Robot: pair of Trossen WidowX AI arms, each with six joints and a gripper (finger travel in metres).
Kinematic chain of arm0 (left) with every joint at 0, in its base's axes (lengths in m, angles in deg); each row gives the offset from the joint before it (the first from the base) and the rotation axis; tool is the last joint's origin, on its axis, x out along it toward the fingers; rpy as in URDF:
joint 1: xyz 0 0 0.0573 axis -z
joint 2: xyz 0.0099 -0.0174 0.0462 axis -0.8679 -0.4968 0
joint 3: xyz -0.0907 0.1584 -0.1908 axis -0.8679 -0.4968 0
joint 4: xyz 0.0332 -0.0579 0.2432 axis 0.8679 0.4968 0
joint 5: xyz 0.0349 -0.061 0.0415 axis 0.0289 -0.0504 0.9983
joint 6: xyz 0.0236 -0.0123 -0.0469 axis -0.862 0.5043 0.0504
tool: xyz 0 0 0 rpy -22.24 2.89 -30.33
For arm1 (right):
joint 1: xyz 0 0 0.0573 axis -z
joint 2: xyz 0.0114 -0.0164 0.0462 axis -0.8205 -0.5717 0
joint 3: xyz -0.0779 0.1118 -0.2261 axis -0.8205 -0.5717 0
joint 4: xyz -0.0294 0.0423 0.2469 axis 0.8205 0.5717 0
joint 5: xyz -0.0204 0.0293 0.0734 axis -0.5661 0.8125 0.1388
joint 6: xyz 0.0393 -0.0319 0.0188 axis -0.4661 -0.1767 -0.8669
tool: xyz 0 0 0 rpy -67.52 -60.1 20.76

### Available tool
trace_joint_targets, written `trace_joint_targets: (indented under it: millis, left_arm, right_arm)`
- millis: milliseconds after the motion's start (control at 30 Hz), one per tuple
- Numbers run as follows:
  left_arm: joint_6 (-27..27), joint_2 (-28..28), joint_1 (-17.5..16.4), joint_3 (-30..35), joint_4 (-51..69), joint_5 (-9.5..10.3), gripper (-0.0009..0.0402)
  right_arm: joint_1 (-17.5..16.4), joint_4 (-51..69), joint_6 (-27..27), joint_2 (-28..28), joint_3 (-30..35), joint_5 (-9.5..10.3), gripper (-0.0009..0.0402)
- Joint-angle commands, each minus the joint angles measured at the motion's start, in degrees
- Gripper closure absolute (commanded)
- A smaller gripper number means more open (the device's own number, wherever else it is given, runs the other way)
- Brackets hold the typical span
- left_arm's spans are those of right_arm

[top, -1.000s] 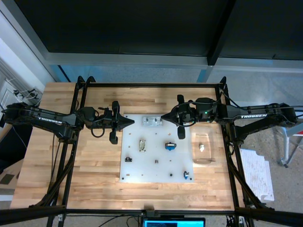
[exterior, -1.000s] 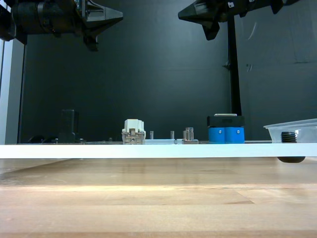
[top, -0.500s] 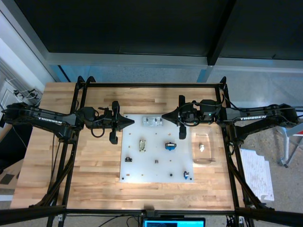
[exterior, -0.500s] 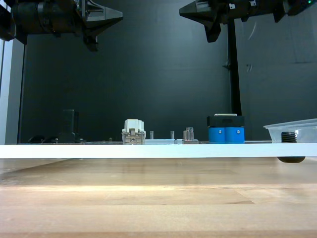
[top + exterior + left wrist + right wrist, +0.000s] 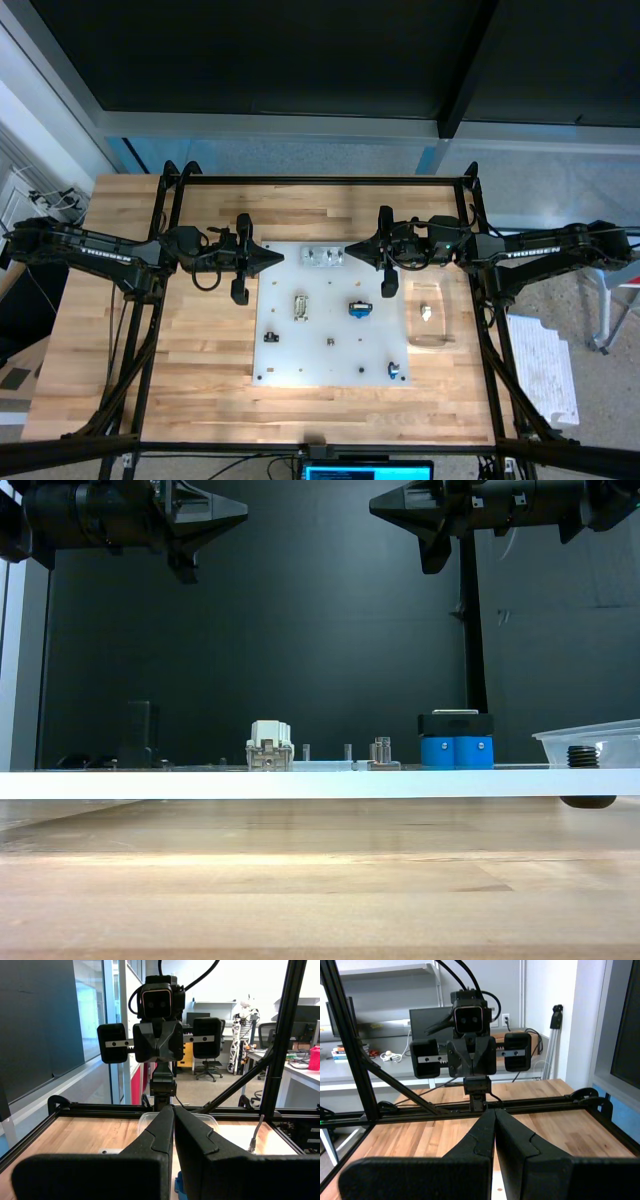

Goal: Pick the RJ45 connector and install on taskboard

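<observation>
Fingers of left gripper pressed together, empty, high over white board far left corner. Fingers of right gripper likewise closed on nothing, high over board far edge. Place of connector cannot be told; blue jack at board near right corner.

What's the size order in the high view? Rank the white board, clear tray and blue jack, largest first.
1. white board
2. clear tray
3. blue jack, by far the smallest
The left gripper and right gripper, both shut, hang above the board's far end.
</observation>
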State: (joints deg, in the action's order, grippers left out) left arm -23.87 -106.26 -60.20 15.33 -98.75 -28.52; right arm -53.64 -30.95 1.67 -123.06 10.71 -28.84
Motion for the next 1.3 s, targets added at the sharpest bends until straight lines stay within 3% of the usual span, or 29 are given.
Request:
trace_joint_targets:
  millis: [33, 1300]
  left_arm:
    - [-0.02, -0.02, 0.0, 0.0, 0.0, 0.0, 0.0393]
    - [-0.02, 0.0, 0.0, 0.0, 0.0, 0.0, 0.0393]
  right_arm:
    - [-0.02, -0.02, 0.0, -0.04, -0.2, -0.02, 0.0393]
    - [-0.37, -1.86, 1.22, -0.04, -1.99, -0.07, 0.0393]
